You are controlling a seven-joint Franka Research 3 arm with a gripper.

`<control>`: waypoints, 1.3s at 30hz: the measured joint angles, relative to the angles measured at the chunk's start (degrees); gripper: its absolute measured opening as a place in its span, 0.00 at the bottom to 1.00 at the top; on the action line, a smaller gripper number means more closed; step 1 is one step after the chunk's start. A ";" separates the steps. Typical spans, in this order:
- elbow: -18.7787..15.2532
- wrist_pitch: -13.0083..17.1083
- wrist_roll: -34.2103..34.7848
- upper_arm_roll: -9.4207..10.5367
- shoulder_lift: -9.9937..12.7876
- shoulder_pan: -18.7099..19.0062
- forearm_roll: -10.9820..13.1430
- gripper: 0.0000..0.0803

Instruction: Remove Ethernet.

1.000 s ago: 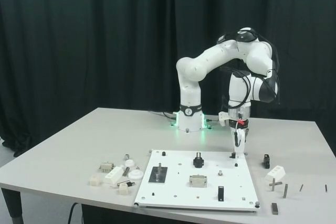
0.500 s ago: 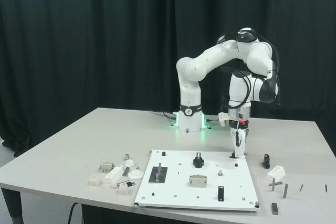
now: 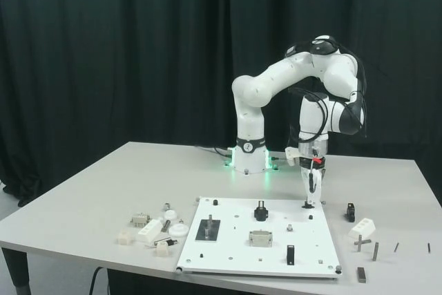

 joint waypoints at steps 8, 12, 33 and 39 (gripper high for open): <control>-0.02 0.00 0.00 0.00 0.06 -0.01 0.01 0.10; 0.01 0.03 0.00 0.00 0.06 -0.04 0.03 0.10; 0.33 -5.36 0.01 -7.45 0.12 2.07 -4.79 0.10; 0.36 -6.35 0.06 -8.78 0.12 2.54 -6.09 0.10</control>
